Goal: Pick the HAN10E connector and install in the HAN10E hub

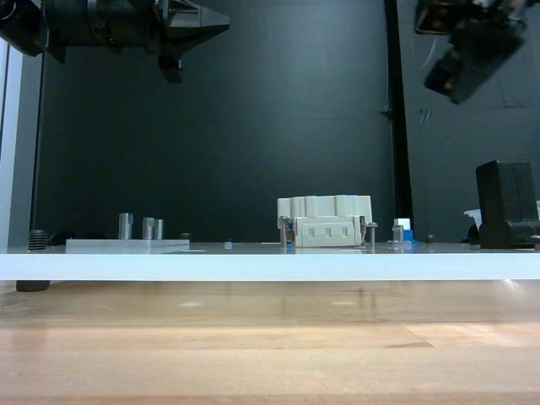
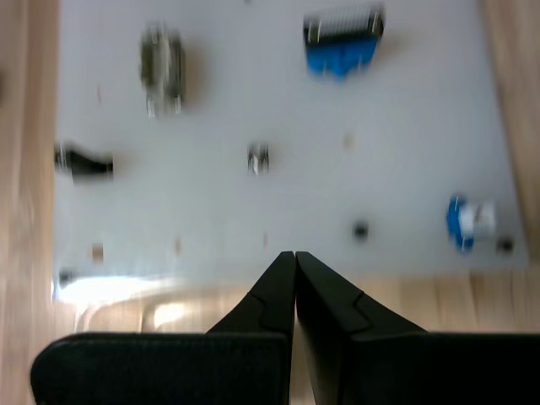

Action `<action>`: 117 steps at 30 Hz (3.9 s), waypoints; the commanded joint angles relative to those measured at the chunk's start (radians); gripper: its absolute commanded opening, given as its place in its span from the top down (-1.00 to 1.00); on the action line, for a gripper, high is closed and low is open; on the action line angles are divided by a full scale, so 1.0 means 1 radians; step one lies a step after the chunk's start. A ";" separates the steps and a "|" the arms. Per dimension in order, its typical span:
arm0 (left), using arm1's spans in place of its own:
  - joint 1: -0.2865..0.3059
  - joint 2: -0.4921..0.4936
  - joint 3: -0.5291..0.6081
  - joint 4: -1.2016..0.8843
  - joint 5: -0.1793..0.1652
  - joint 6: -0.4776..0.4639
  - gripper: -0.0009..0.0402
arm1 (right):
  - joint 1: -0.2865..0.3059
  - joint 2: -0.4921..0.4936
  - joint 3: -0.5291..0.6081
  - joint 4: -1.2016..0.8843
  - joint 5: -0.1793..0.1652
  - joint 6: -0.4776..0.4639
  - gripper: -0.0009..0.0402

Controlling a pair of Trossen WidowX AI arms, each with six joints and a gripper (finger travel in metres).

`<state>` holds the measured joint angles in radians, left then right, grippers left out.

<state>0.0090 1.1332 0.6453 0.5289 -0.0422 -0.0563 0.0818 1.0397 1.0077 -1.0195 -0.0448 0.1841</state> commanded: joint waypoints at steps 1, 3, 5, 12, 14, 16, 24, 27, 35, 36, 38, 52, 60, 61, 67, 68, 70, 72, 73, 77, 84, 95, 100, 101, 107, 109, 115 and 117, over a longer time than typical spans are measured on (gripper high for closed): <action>0.000 0.000 0.000 0.000 0.000 0.000 0.96 | 0.037 0.000 -0.001 -0.101 0.003 0.019 0.96; 0.000 0.000 0.000 0.000 0.000 0.000 0.96 | 0.057 0.000 -0.001 -0.153 0.029 0.033 0.96; 0.000 0.000 0.000 0.000 0.000 0.000 0.96 | 0.083 0.000 -0.001 -0.204 0.048 0.049 0.94; 0.000 0.000 0.000 0.000 0.000 0.000 0.96 | 0.113 0.002 -0.011 -0.264 0.064 0.106 0.63; 0.000 0.000 0.000 0.000 0.000 0.000 0.96 | 0.113 0.004 -0.018 -0.262 0.071 0.129 0.47; 0.000 0.000 0.000 0.000 0.000 0.000 0.96 | 0.118 0.011 -0.026 -0.264 0.076 0.146 0.30; 0.000 0.000 0.000 0.000 0.000 0.000 0.96 | 0.177 0.080 -0.037 -0.262 0.139 0.153 -0.28; 0.000 0.000 0.000 0.000 0.000 0.000 0.96 | 0.212 0.119 -0.037 -0.253 0.169 0.161 -0.37; 0.000 0.000 0.000 0.000 0.000 0.000 0.96 | 0.291 0.187 -0.044 -0.211 0.210 0.188 -0.38; 0.000 0.000 0.000 0.000 0.000 0.000 0.96 | 0.292 0.187 -0.050 -0.195 0.209 0.196 -0.38; 0.000 0.000 0.000 0.000 0.000 0.000 0.96 | 0.293 0.187 -0.065 -0.168 0.205 0.212 -0.38; 0.000 0.000 0.000 0.000 0.000 0.000 0.96 | 0.335 0.187 -0.226 -0.006 0.175 0.285 -0.38; 0.000 0.000 0.000 0.000 0.000 0.000 0.96 | 0.346 0.187 -0.315 0.079 0.172 0.311 -0.38; 0.000 0.000 0.000 0.000 0.000 0.000 0.96 | 0.347 0.187 -0.326 0.094 0.169 0.311 -0.38; 0.000 0.000 0.000 0.000 0.000 0.000 0.96 | 0.349 0.187 -0.377 0.160 0.150 0.320 -0.38; 0.000 0.000 0.000 0.000 0.000 0.000 0.96 | 0.349 0.187 -0.381 0.161 0.150 0.322 -0.38; 0.000 0.000 0.000 0.000 0.000 0.000 0.96 | 0.349 0.187 -0.389 0.169 0.150 0.324 -0.37; 0.000 0.000 0.000 0.000 0.000 0.000 0.96 | 0.349 0.187 -0.392 0.169 0.150 0.323 -0.33; 0.000 0.000 0.000 0.000 0.000 0.000 0.96 | 0.349 0.187 -0.393 0.169 0.150 0.323 -0.30; 0.000 0.000 0.000 0.000 0.000 0.000 0.96 | 0.349 0.187 -0.393 0.169 0.151 0.322 -0.15; 0.000 0.000 0.000 0.000 0.000 0.000 0.96 | 0.350 0.187 -0.393 0.169 0.155 0.325 0.15; 0.000 0.000 0.000 0.000 0.000 0.000 0.96 | 0.351 0.187 -0.393 0.168 0.148 0.325 0.58; 0.000 0.000 0.000 0.000 0.000 0.000 0.96 | 0.351 0.185 -0.377 0.143 0.120 0.328 0.68; 0.000 0.000 0.000 0.000 0.000 0.000 0.96 | 0.350 0.185 -0.369 0.131 0.120 0.328 0.69; 0.000 0.000 0.000 0.000 0.000 0.000 0.96 | 0.350 0.185 -0.299 0.043 0.122 0.328 0.72; 0.000 0.000 0.000 0.000 0.000 0.000 0.96 | 0.350 0.185 -0.270 0.018 0.123 0.328 0.71; 0.000 0.000 0.000 0.000 0.000 0.000 0.96 | 0.350 0.185 -0.174 -0.018 0.123 0.348 0.72; 0.000 0.000 0.000 0.000 0.000 0.000 0.96 | 0.350 0.185 -0.146 -0.016 0.123 0.362 0.71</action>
<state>0.0090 1.1336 0.6453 0.5289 -0.0425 -0.0559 0.4320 1.2240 0.8452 -1.0363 0.0776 0.5388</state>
